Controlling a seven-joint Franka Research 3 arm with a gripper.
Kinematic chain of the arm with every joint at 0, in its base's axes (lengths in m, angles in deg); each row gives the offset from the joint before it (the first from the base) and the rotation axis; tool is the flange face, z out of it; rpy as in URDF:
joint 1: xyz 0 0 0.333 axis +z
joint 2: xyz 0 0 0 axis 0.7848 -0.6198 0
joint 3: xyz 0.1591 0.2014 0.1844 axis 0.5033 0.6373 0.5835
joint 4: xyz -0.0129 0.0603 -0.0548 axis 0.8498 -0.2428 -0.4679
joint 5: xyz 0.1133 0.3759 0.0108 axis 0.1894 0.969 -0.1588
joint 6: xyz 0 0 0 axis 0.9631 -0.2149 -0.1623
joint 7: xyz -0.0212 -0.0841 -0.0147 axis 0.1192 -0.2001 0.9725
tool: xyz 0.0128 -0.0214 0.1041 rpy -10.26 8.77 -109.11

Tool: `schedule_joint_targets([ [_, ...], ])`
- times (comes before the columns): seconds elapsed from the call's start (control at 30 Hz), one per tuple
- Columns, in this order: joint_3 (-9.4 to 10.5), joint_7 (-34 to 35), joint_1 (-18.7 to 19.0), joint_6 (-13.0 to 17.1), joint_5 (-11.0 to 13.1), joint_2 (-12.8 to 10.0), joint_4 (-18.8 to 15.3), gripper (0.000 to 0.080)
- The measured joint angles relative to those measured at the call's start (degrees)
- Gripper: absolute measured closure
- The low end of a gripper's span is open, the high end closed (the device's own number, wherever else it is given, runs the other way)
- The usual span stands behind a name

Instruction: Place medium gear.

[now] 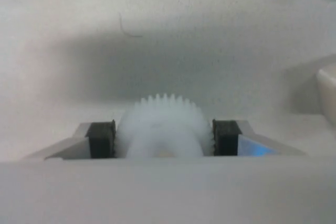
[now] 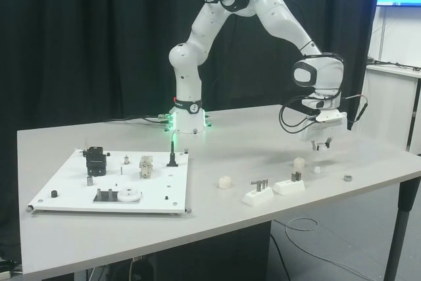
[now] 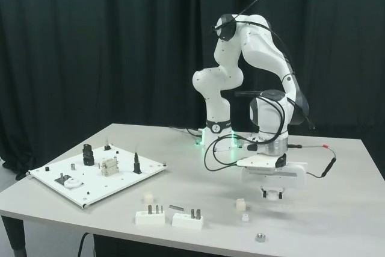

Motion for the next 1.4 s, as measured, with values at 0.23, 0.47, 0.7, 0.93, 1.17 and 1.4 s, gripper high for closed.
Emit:
schedule_joint_targets([
  [0.23, -0.34, -0.3, -0.1, -1.2, 0.0, 1.3, 0.0, 0.0407],
  [0.47, -0.39, -0.6, -0.1, -1.4, 0.0, 1.7, 0.0, 0.0407],
  [0.7, -0.39, -0.8, -0.1, -1.4, 0.0, 1.7, 0.1, 0.0407],
  [0.93, -0.39, -0.8, 0.0, -1.4, 0.0, 1.7, 0.2, 0.0407],
  [1.17, -0.39, -0.9, 0.0, -1.4, 0.0, 1.7, 0.2, 0.0407],
  [1.4, -0.39, -0.9, 0.0, -1.4, 0.0, 1.7, 0.3, 0.0407],
])
